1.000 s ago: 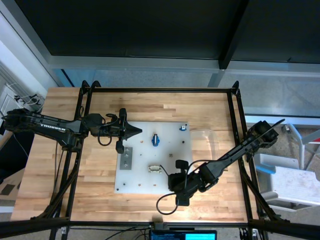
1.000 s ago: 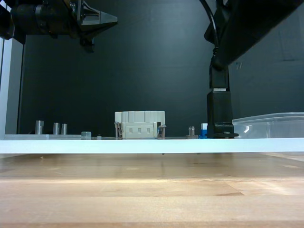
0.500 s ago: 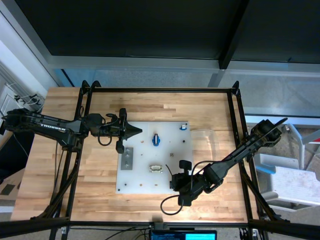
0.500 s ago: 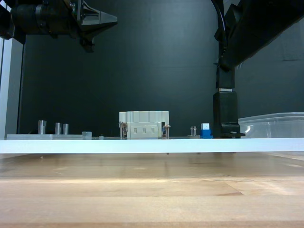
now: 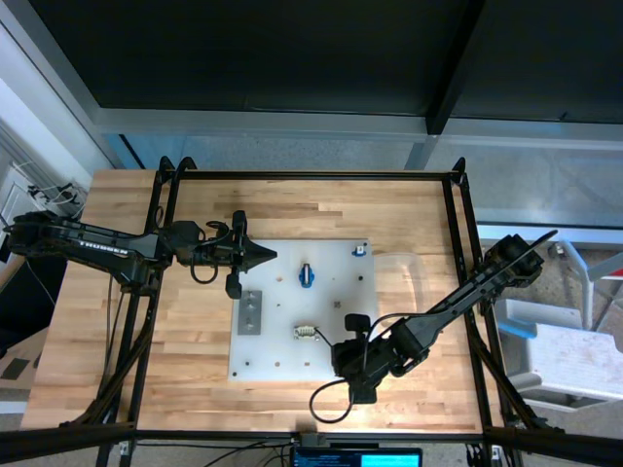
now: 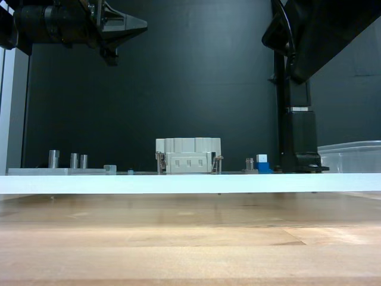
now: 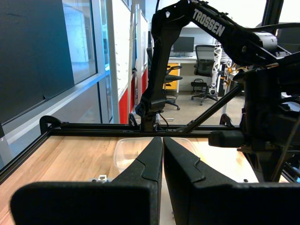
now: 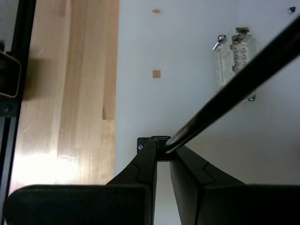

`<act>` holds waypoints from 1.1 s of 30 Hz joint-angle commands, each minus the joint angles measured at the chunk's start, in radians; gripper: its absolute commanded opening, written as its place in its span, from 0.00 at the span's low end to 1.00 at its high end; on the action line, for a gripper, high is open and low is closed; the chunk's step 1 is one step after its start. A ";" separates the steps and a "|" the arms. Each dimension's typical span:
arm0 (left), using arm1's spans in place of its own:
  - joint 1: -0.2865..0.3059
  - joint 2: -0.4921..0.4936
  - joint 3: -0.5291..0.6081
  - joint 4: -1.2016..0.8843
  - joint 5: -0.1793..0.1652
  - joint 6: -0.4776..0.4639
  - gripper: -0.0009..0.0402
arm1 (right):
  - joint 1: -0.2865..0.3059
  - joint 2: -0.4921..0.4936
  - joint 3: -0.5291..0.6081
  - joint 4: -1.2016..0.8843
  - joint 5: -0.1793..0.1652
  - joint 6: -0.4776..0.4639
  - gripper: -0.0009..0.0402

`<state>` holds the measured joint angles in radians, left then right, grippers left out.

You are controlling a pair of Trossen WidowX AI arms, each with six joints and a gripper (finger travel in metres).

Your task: Remove the USB connector from the USB hub and place in the container

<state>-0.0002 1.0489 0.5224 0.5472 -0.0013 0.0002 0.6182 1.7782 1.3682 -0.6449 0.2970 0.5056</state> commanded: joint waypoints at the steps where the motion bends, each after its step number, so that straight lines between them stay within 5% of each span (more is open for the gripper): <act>1: 0.000 0.000 0.000 0.000 0.000 0.000 0.02 | -0.013 0.018 0.023 -0.015 -0.009 -0.024 0.02; 15: 0.000 0.000 0.000 0.000 0.000 0.000 0.02 | -0.037 0.076 0.128 -0.122 -0.027 -0.091 0.02; 20: 0.000 0.000 0.000 0.000 0.000 0.000 0.02 | -0.031 0.061 0.123 -0.105 0.024 -0.077 0.02; 33: 0.000 0.000 0.000 0.000 0.000 0.000 0.02 | -0.004 -0.044 -0.052 0.082 0.090 0.013 0.02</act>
